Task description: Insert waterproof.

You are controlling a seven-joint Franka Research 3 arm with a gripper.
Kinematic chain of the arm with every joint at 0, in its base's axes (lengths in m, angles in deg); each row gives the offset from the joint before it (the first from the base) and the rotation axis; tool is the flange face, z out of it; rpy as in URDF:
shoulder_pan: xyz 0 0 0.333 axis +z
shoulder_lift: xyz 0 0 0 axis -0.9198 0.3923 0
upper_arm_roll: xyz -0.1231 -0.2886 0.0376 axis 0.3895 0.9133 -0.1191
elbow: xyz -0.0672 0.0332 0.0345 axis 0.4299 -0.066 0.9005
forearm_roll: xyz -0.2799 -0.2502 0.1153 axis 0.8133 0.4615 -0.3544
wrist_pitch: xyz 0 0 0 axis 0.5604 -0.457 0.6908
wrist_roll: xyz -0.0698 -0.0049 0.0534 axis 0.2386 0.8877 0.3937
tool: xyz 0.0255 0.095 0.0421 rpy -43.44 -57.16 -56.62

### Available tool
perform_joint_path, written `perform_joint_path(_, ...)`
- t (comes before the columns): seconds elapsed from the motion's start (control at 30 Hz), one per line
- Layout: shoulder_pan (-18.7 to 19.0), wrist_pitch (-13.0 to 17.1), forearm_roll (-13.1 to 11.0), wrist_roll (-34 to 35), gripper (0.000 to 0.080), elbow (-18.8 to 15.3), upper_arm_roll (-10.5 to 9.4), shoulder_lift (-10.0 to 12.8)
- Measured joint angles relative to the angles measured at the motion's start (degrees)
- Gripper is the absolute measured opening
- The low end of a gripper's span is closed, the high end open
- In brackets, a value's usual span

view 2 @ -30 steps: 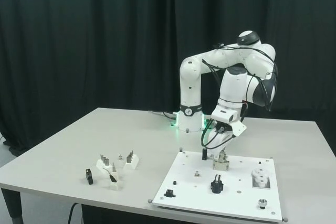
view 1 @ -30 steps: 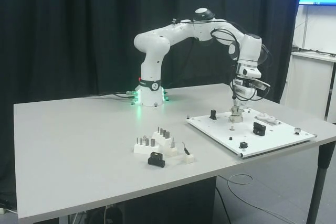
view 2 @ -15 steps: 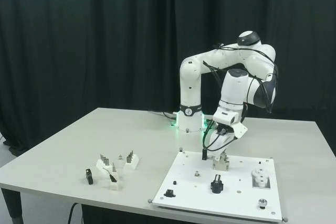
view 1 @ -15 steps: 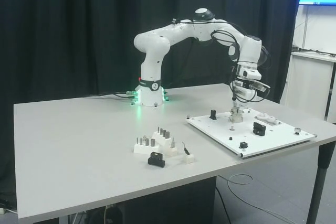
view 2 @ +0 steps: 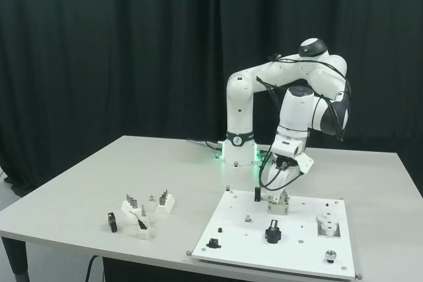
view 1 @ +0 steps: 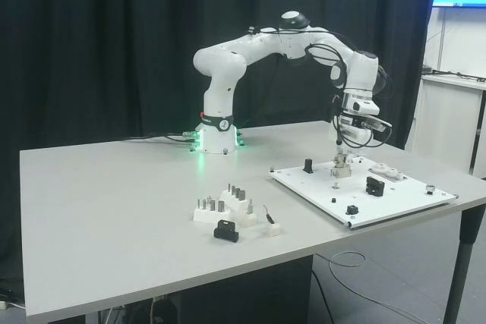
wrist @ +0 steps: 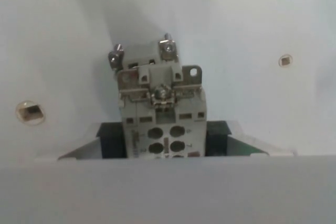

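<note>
On the grey table (view 1: 114,195), toward its front edge, a small cluster of white holder blocks with grey metal pegs (view 1: 226,204) stands beside a small black block (view 1: 226,230) and a small white piece with a thin wire (view 1: 272,224). Further along, near the table's front corner, a flat white assembly board (view 1: 395,196) carries several small black fittings, among them a black knob (view 2: 273,234) and a round white fixture (view 2: 328,223) by the board's far side. The grey metal waterproof connector with round pin holes (wrist: 160,111) sits upright on this board, toward the board edge nearest the white robot arm (view 1: 250,51). The claw (view 1: 344,146) hangs just above the connector; whether its fingers are spread or closed, or gripping anything, cannot be told from these views. Green light glows at the arm's base.
</note>
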Motion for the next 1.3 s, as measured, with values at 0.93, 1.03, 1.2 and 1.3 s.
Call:
perform_joint_path(0.93, 3.2, 4.5, -0.7, -5.3, 0.0313, -2.9, -0.35, 0.0)
perform_joint_path(1.03, 3.8, 5.2, -0.9, -5.1, 0.0313, -3.4, -0.39, 0.0)
perform_joint_path(1.2, 4.7, 6.5, -1.2, -4.5, 0.0313, -4.1, -0.50, 0.0)
perform_joint_path(1.3, 5.3, 7.3, -1.3, -4.2, 0.0313, -4.6, -0.57, 0.0)
